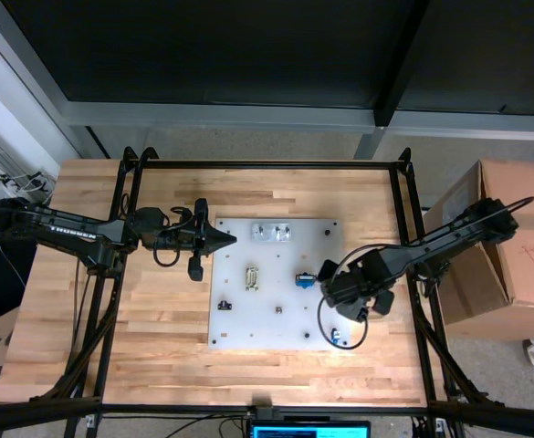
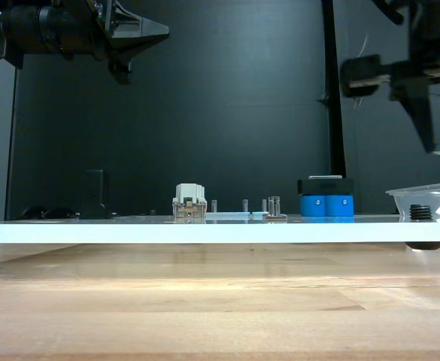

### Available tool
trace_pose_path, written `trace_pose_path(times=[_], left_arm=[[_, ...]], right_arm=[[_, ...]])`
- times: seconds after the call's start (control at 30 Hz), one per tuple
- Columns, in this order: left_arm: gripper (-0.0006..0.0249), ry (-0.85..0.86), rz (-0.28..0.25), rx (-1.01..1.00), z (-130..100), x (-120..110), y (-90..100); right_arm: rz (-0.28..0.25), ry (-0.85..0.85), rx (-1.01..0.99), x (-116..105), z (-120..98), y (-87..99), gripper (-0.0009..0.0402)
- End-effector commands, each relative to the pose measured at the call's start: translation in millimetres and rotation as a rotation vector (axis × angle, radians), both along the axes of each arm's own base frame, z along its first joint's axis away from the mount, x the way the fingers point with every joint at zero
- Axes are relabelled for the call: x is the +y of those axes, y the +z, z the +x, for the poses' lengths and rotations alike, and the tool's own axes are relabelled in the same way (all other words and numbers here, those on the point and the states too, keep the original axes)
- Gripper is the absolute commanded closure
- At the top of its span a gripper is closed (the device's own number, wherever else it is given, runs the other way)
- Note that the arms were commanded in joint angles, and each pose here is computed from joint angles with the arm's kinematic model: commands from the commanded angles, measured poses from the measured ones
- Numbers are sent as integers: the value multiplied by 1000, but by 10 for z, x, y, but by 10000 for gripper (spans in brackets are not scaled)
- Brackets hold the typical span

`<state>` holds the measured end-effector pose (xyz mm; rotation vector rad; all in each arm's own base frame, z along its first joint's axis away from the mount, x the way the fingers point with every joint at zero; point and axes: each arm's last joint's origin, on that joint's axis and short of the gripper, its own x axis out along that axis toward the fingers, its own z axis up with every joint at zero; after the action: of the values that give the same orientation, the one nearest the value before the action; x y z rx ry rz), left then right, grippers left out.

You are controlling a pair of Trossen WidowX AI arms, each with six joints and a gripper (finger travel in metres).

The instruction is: Pick the M12 nut and place it on its threads and fasten

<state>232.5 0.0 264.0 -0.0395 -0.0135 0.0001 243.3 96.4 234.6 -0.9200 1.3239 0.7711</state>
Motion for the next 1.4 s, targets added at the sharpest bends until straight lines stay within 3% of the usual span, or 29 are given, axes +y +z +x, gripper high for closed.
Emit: trace_pose_path(times=[0.03, 0.3, 0.8, 1.4], left_arm=[[243, 0, 0, 0, 0, 0, 0], [243, 0, 0, 0, 1, 1, 0], [243, 0, 0, 0, 1, 0, 0], [243, 0, 0, 0, 1, 0, 0]], right_arm=[[6, 21, -14, 108, 151, 41, 394], [12, 74, -27, 408, 438, 54, 393], [5, 88, -12, 754, 1023, -163, 393], [-21, 84, 49, 787, 1043, -416, 393]])
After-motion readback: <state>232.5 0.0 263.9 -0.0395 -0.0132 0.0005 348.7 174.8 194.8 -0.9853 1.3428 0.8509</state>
